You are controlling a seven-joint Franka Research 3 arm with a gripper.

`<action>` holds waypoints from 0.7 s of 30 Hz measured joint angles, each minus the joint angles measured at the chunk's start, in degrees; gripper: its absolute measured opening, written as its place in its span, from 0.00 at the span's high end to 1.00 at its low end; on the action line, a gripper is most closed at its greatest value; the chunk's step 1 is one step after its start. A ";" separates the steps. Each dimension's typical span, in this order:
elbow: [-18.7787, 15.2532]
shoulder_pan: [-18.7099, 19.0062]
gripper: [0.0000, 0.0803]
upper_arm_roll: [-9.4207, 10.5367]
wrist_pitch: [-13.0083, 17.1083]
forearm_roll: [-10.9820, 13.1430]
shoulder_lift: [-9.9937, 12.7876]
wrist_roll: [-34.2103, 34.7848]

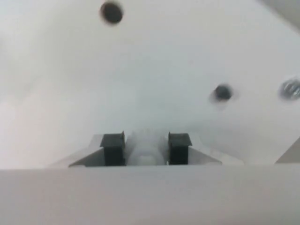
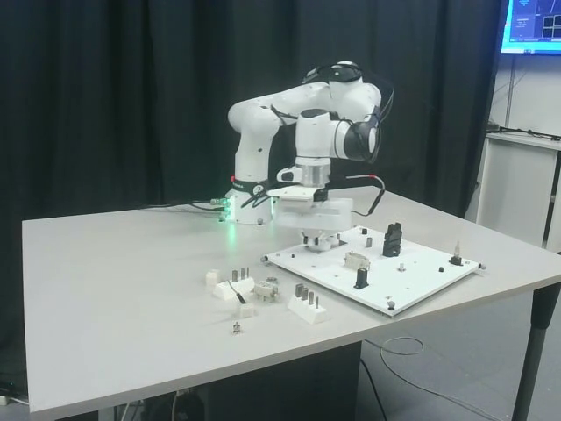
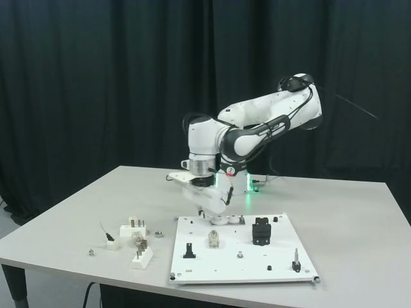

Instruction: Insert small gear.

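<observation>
The gripper (image 1: 146, 149) is clenched on the small gear (image 1: 145, 151), a white piece pinched between its black fingertips, hanging straight down over the white board's (image 2: 421, 279) far edge, at about 11 o'clock from the board's middle in the second room view

A board (image 3: 282, 273) lies on the table (image 3: 359, 224) before the arm's base (image 3: 241, 186), small holders (image 3: 138, 240) beside it

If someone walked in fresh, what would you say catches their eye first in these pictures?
Probably the white robot arm, bent down over the far edge of the white board on the grey table. Its gripper holds a small white part just above the board. A green light glows at the arm's base.
</observation>
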 joint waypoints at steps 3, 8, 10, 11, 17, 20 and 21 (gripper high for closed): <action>-0.06 1.85 0.76 -0.26 -0.02 -1.07 -0.17 2.69; -0.19 5.05 0.76 -0.85 -0.11 -3.11 -0.57 7.27; -0.27 6.35 0.76 -1.09 -0.21 -4.01 -0.79 9.08; -0.32 7.01 0.76 -1.22 -0.27 -4.43 -0.89 9.98; -0.86 10.84 0.76 -1.72 -0.43 -6.25 -1.32 15.09; -1.18 12.63 0.76 -1.92 -0.49 -6.85 -1.35 17.60; -1.27 13.19 0.76 -1.97 -0.49 -7.03 -1.35 18.47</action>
